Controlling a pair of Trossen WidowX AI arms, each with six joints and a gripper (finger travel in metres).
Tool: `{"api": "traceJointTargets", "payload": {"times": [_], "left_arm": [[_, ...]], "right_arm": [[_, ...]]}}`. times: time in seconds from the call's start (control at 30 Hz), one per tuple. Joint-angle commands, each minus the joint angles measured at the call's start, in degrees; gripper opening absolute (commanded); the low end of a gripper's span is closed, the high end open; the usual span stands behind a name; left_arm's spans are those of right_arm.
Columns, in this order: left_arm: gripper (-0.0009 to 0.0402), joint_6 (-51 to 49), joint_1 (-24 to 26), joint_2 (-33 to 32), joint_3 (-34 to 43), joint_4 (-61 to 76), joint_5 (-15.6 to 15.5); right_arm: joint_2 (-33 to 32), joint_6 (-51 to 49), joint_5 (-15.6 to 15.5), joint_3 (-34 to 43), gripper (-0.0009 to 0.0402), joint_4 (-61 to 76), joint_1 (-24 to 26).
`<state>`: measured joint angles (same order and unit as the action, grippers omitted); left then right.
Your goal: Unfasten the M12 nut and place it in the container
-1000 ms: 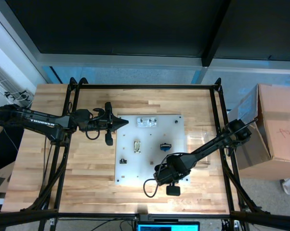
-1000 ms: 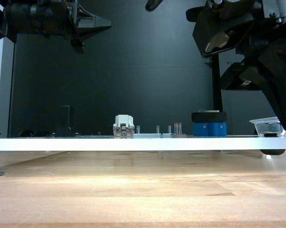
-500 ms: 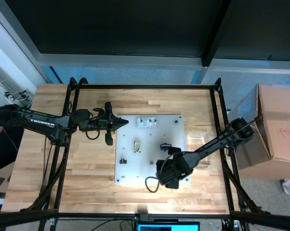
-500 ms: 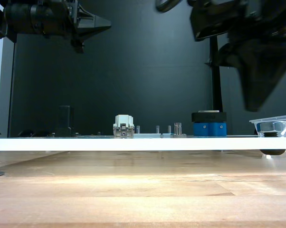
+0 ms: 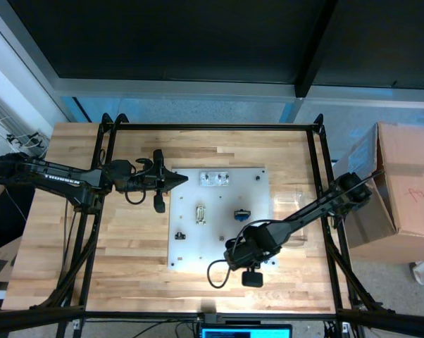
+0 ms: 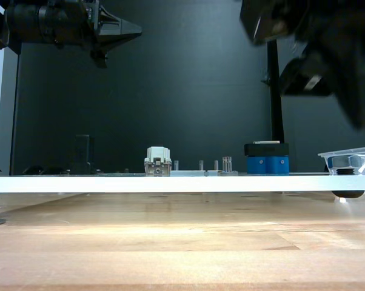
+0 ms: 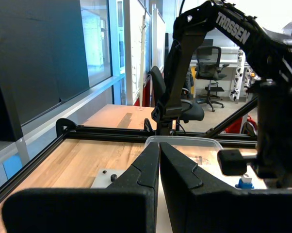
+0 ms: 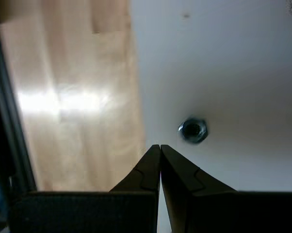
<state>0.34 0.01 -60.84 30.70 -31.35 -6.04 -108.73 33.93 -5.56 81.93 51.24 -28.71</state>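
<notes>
The nut [image 6: 346, 162] sits on its stud [image 6: 347, 171] at the low view's lower right, so unfastening it and dropping it in the container [image 5: 291, 192] seem left to do. The right pincer [image 8: 160, 145] hangs above the board's [image 5: 198, 243] near right, fingers together on nothing, near the nut. The left pincer [image 5: 178, 179], also together, hovers at the board's far left edge. A blue block [image 6: 267, 165] stands well apart, and nothing looks to bar the nut.

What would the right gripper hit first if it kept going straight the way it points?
Probably the white board, close beside the M12 nut on its stud; depth is unclear. The right gripper, shut and empty, points down there. The left gripper, shut, hangs at the board's far left corner.
</notes>
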Motion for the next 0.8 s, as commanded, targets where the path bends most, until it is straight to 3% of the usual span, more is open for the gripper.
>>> {"api": "traceJointTargets", "payload": {"times": [0.03, 0.7, 0.73, 0.8], "left_arm": [[0.0, 0.02, 0.0, -0.02, 0.02, -0.02, 0.02], [0.0, 0.02, -0.02, -0.02, 0.02, -0.02, 0.02], [0.0, 0.02, 0.0, -0.02, 0.02, -0.02, 0.02], [0.0, 0.02, 0.0, -0.02, 0.02, 0.0, 0.02]], "right_arm": [[-1.53, -0.42, -0.07, -0.31, 0.0, -1.66, -0.15], [-1.86, -1.31, 3.41, -2.29, 0.0, -1.46, -0.17], [-1.55, -1.11, 5.25, -2.29, 0.0, -0.76, -0.2], [-0.92, 0.83, 11.89, -2.03, 0.0, 2.23, -0.2]]}}
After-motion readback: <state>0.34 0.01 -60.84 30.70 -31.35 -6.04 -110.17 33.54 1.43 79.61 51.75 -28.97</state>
